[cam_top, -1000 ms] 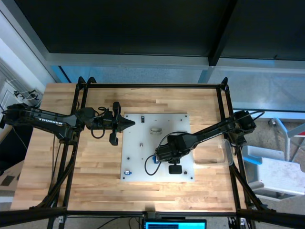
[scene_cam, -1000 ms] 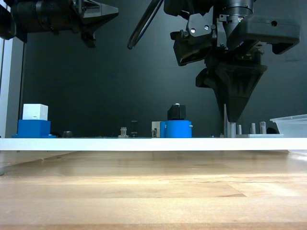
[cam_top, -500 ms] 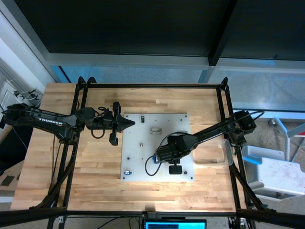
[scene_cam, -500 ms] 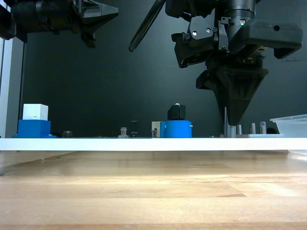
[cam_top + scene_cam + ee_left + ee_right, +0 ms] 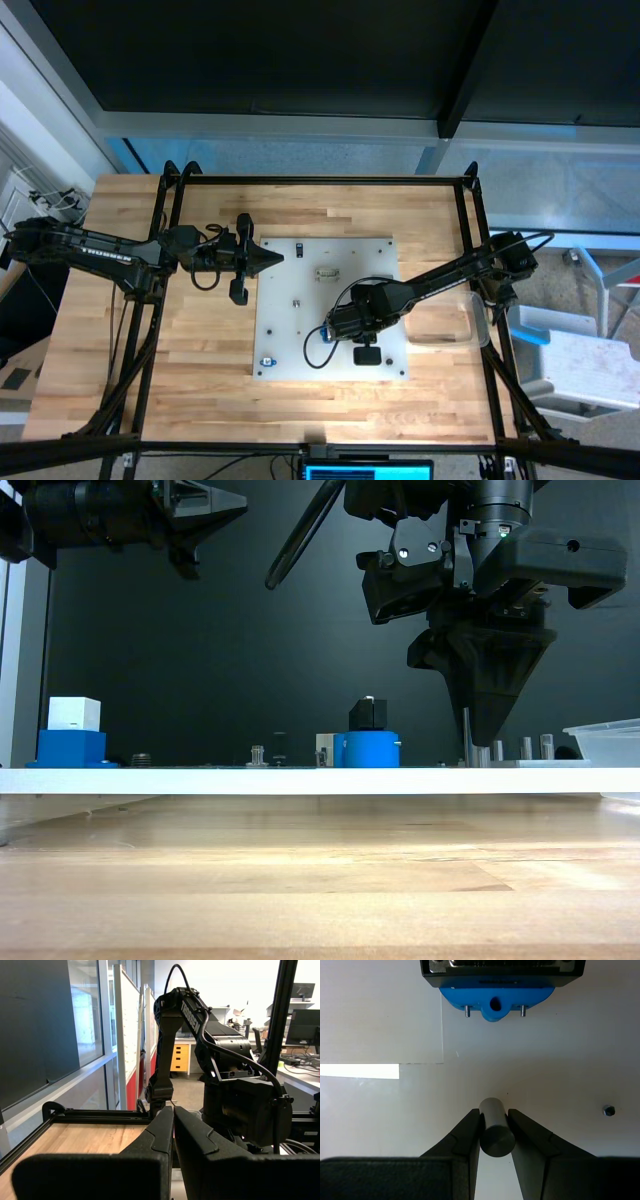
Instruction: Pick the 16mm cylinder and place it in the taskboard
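- high view: two arms reach in over one white board (image 5: 290,340).
- the left gripper (image 5: 268,257) hangs at the board's left edge.
- the right gripper (image 5: 345,322) points down over the board's right half, just beside a blue fitting (image 5: 325,336).
- a second, smaller blue piece (image 5: 267,361) sits near the board's near left corner, and one beige connector (image 5: 326,272) lies farther back.
- one clear tray (image 5: 445,325) lies on the table (image 5: 200,330), just beside the board's right edge.
- low view: the right gripper (image 5: 478,738) is low over the board (image 5: 200,777), with the cylinder (image 5: 466,735) upright at its tips. it cannot be told whether the cylinder's foot touches the plate.
- three small pegs (image 5: 525,747) stand just to the right of it.
- two blue fittings show here, one under a white block (image 5: 73,713) and one under a black cap (image 5: 368,713).
- the left gripper (image 5: 232,500) is high above the board.
- left wrist view: the left gripper (image 5: 173,1109) has its two fingers (image 5: 160,1132) pressed together with nothing between them. the right arm (image 5: 220,1060) stands beyond.
- right wrist view: the right gripper (image 5: 493,1117) has its two fingers (image 5: 467,1135) clamped on the one cylinder (image 5: 497,1136), which is held upright over the bare board (image 5: 570,1060).
- ahead of it is one blue fitting (image 5: 496,999) with two pins and one hole. one small screw (image 5: 608,1109) sits off to the side.
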